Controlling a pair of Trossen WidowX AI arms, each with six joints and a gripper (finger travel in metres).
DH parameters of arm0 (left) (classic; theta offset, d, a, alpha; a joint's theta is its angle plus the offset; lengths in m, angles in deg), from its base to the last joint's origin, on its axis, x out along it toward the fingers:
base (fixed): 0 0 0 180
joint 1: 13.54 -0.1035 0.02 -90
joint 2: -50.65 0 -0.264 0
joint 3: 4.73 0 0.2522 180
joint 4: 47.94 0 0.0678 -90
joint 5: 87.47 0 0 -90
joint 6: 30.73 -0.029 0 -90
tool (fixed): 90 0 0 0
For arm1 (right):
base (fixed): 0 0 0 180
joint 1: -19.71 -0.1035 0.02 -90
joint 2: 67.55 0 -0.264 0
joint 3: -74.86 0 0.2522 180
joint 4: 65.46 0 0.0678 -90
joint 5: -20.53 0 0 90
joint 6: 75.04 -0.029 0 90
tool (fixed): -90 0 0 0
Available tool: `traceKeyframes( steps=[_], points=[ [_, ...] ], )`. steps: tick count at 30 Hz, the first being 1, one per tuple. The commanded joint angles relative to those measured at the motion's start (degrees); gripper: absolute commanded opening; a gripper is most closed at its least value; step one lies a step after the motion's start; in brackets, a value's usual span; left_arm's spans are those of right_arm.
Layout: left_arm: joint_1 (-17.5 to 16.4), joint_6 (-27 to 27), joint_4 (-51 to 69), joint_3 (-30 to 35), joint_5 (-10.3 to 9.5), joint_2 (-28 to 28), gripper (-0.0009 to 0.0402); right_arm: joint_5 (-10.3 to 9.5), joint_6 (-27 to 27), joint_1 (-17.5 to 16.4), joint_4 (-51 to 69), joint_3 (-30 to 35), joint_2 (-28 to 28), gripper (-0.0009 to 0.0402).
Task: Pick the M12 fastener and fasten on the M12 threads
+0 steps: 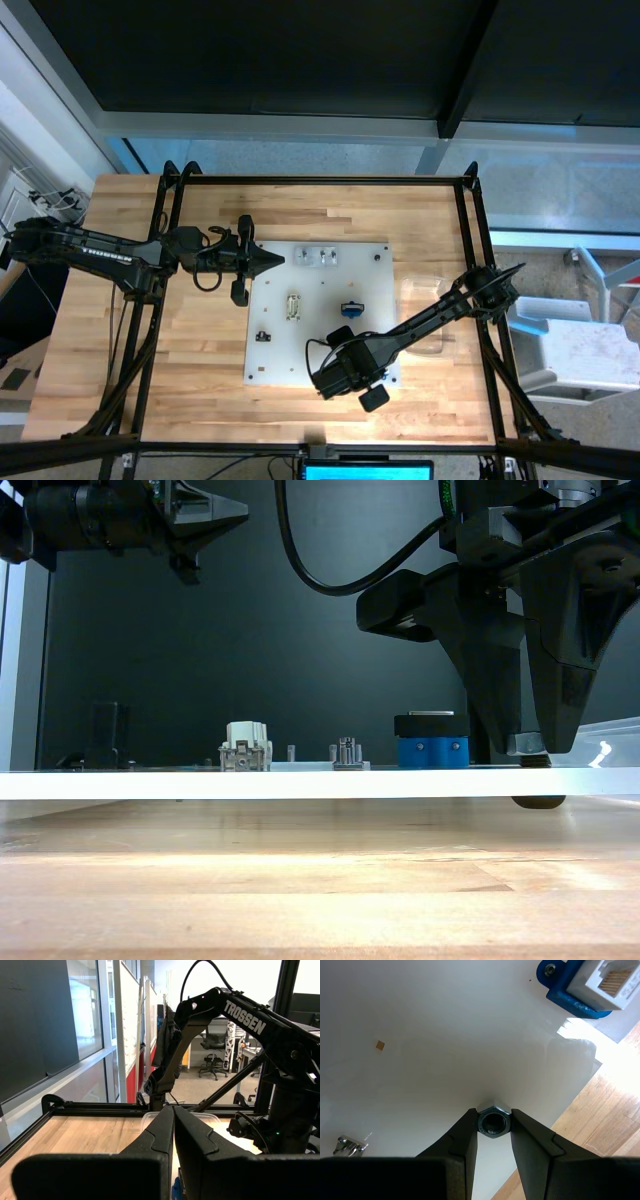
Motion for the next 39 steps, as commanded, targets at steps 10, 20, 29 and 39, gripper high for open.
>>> traceKeyframes(
  steps=[10, 20, 29, 39],
  points=[
    [0.0, 0.0, 0.0, 0.0, 0.0, 0.0, 0.0, -2.19, -0.7, 0.0, -0.4, 0.0, 0.4, 0.0098],
    [0.0, 0.0, 0.0, 0.0, 0.0, 0.0, 0.0, -4.15, -0.5, 0.0, -0.2, 0.0, 2.7, 0.0174],
    [0.0, 0.0, 0.0, 0.0, 0.0, 0.0, 0.0, -3.91, 11.3, -0.1, 2.3, 0.0, 5.3, 0.0169],
    [0.0, 0.0, 0.0, 0.0, 0.0, 0.0, 0.0, -1.88, 62.9, -0.3, 1.5, 0.0, 6.2, 0.0169]
  ],
)
